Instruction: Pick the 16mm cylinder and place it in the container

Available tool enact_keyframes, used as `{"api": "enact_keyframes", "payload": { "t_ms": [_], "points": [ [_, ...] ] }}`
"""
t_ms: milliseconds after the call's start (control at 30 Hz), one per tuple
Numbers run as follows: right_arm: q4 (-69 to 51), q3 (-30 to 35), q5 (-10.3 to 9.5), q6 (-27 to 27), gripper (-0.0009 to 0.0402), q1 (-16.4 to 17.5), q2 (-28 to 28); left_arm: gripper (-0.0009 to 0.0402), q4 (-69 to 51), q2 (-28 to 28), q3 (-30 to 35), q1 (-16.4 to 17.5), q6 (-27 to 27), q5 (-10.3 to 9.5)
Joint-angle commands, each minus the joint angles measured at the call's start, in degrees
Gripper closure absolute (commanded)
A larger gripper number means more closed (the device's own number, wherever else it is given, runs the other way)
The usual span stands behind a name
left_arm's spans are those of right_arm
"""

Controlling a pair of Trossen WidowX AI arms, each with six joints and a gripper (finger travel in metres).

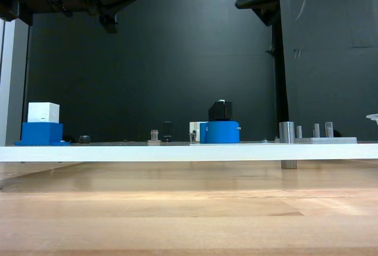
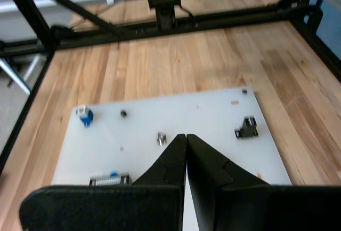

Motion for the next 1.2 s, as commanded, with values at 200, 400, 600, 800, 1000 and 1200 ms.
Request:
{"api": "enact_keyframes", "payload": {
  "t_ms": [200,400,600,800,1000,1200],
  "points": [
    [-16.8,7.4,0.0,-0.8,0.0393,0.2,2.2,0.0393,0.0,0.0,0.0,0.0,0.0,0.02],
    [-28.0,13.0,0.0,-0.2,0.0393,1.6,6.9,0.0393,0.0,0.0,0.0,0.0,0.0,0.02],
    [-34.5,16.9,0.15,1.1,0.0393,5.7,12.7,0.0393,0.0,0.0,0.0,0.0,0.0,0.02],
    [-36.4,17.7,0.52,2.2,0.0393,10.3,18.2,0.0393,0.0,0.0,0.0,0.0,0.0,0.02],
    [-36.3,17.7,1.36,2.9,0.0357,13.0,22.0,0.0393,0.0,0.0,0.0,0.0,0.0,0.02],
    [-36.3,17.7,6.69,3.7,0.0275,16.5,25.5,0.0393,0.0,0.0,0.0,0.0,0.0,0.02]
  ]
}}
